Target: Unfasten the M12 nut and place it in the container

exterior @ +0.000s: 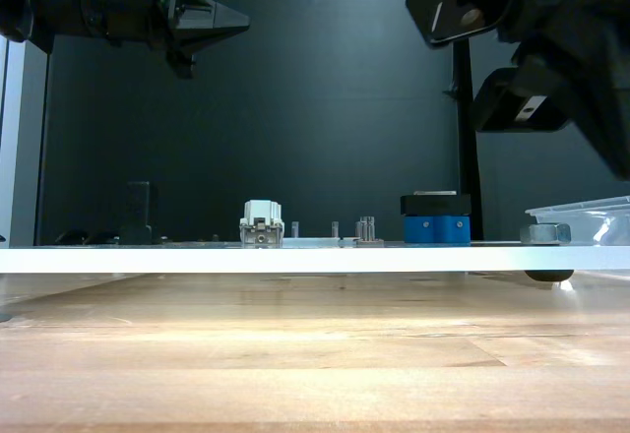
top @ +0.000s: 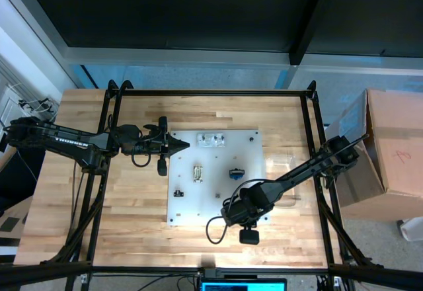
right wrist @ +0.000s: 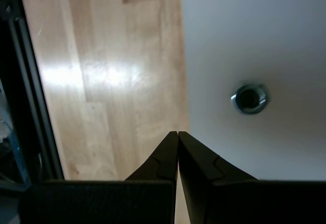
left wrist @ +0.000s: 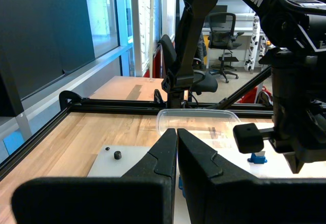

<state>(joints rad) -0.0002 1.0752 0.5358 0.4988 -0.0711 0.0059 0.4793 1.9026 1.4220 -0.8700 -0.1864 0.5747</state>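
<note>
1. High view: your left gripper (top: 184, 145) hangs over the white board (top: 218, 198) near its far left corner, pointing toward the board's right edge. Your right gripper (top: 231, 217) hangs over the board's near edge. Its arm (top: 297, 168) crosses in from the bench's (top: 132, 225) right edge and covers the board's near right corner, so you cannot pick out the M12 nut here. The clear container (top: 291, 172) lies on the bench just beside the board's right edge. A cardboard box (top: 390, 145) stands beyond the bench's right edge.
2. Low view: the nut (exterior: 544, 233) sits right down at board level by the near right edge, in front of the container's wall (exterior: 591, 218). Both grippers hang high above the board. A white connector (exterior: 261, 226), silver pins (exterior: 366, 226) and a blue block (exterior: 435, 224) stand mid-board, well apart from the nut.
3. Left wrist view: your left gripper's fingers (left wrist: 158, 155) are pressed together with nothing between them. Beyond them lies the container (left wrist: 198, 124), and the right arm (left wrist: 300, 107) blocks the board's right side. A small black post (left wrist: 117, 155) stands on the board.
4. Right wrist view: your right gripper's fingers (right wrist: 163, 158) are pressed together on nothing, with their tips over the line where the board's edge meets the bench. The nut (right wrist: 235, 100) is on its stud (right wrist: 249, 98), whose dark top fills the hole. It is on the board, apart from the fingertips and uncovered.
</note>
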